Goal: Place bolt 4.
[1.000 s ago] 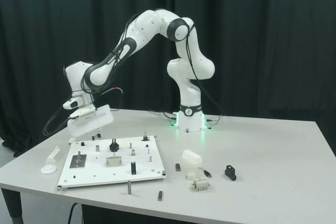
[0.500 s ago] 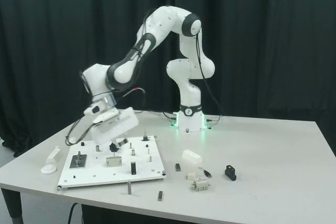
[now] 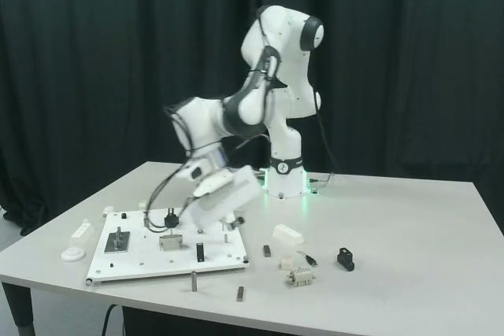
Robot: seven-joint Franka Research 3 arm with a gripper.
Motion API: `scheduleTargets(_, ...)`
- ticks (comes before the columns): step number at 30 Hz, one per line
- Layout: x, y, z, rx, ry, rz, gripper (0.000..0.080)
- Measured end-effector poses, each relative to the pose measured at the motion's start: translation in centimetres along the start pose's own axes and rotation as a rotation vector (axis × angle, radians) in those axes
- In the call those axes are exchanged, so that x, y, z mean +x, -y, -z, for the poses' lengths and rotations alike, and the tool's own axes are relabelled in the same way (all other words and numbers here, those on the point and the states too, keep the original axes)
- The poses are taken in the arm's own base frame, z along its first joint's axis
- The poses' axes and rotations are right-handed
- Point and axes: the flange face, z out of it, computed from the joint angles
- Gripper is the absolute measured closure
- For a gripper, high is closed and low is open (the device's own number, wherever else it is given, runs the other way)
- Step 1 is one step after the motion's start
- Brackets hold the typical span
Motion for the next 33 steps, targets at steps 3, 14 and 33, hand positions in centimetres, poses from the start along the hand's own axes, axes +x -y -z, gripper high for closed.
scheduleTargets(3,1.0,3.3,-1.2,-0.01,0.002,-0.012,0.0573)
scheduleTargets(14,3.2,15.5,-5.5,-0.078,-0.045,-0.052,0.0573)
scheduleTargets(33,4.8,28.7,-13.1,-0.191,-0.13,-0.131,0.0573)
